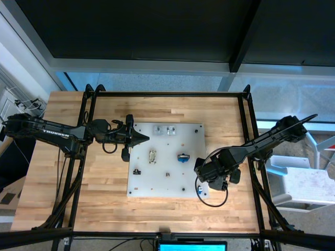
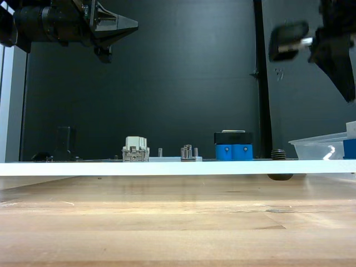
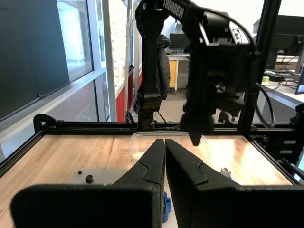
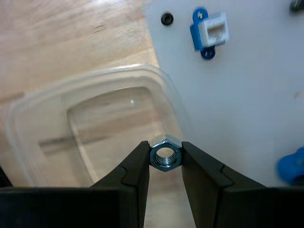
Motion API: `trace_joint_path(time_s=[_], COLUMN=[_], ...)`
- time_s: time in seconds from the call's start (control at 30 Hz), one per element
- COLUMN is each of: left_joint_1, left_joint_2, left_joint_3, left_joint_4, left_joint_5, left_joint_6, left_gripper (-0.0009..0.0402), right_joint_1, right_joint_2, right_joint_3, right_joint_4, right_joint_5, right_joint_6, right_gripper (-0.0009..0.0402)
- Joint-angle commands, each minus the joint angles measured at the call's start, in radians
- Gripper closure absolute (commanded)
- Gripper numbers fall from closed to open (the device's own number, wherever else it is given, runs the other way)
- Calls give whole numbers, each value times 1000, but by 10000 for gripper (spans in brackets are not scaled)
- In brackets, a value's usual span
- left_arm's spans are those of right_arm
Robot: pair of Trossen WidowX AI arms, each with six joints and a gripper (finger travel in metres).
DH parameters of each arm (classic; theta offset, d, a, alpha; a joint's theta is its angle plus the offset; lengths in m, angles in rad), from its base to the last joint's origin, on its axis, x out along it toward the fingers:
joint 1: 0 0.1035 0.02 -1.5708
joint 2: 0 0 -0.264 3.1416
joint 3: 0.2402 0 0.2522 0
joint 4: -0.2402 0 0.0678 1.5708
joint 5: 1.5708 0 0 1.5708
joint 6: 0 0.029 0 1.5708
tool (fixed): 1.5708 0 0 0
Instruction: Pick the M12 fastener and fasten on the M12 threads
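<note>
My left gripper (image 3: 165, 143) sits closed over the white board (image 3: 102, 176); opposite, the right gripper (image 3: 195, 138) hangs above the clear tray (image 3: 134, 146).

Place: robotics lab inside an office-like room.
Rig: black metal frame (image 1: 167, 94) around a wooden bench (image 1: 57, 178), filling the middle of the high view; white task board (image 1: 157, 180) at its centre.
Arms: left end effector (image 1: 146, 138), fingers together, over the board's upper left; right end effector (image 4: 165, 148) pinching a silver nut (image 4: 165, 156) above a clear tray (image 4: 47, 123).
Surroundings: screen (image 1: 192, 246) at bottom centre of the high view; office monitors (image 3: 289, 23) and tall windows (image 3: 76, 42) behind.
</note>
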Motion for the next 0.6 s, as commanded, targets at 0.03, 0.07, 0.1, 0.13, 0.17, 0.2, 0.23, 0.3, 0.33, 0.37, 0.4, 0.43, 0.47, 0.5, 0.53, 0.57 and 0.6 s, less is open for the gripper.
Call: trace_joint_path(time_s=[0.03, 0.07, 0.1, 0.13, 0.17, 0.2, 0.23, 0.3, 0.33, 0.37, 0.4, 0.43, 0.47, 0.5, 0.53, 0.57, 0.6], left_joint_1=[0, 0, 0, 0, 0, 0, 0, 0, 0, 0, 0, 0, 0, 0, 0, 0, 0], left_joint_2=[0, 0, 0, 0, 0, 0, 0, 0, 0, 0, 0, 0, 0, 0, 0, 0, 0], left_joint_3=[0, 0, 0, 0, 0, 0, 0, 0, 0, 0, 0, 0, 0, 0, 0, 0, 0], left_joint_4=[0, 0, 0, 0, 0, 0, 0, 0, 0, 0, 0, 0, 0, 0, 0, 0, 0], left_joint_5=[0, 0, 0, 0, 0, 0, 0, 0, 0, 0, 0, 0, 0, 0, 0, 0, 0], left_joint_6=[0, 0, 0, 0, 0, 0, 0, 0, 0, 0, 0, 0, 0, 0, 0, 0, 0], left_gripper=[393, 393, 393, 393, 393, 393, 393, 393, 393, 393, 393, 393, 393, 393, 393, 393, 393], right_joint_1=[0, 0, 0, 0, 0, 0, 0, 0, 0, 0, -1, -1, -2, -2, -2, -2, -2], right_joint_2=[42, 57, 74, 91, 109, 129, 150, 193, 212, 233, 251, 268, 283, 298, 314, 329, 341], right_joint_3=[67, 87, 107, 127, 146, 164, 183, 220, 237, 255, 271, 287, 301, 312, 325, 338, 349], right_joint_4=[-23, -24, -25, -25, -25, -25, -25, -24, -23, -21, -19, -18, -17, -13, -9, -6, -3], right_joint_5=[21, 20, 20, 20, 21, 23, 24, 26, 26, 26, 27, 27, 27, 27, 27, 27, 27], right_joint_6=[-36, -54, -72, -91, -110, -126, -128, -129, -131, -133, -135, -141, -151, -154, -156, -156, -156], right_gripper=[377, 376, 376, 374, 372, 369, 366, 360, 357, 354, 352, 351, 350, 350, 349, 350, 350])
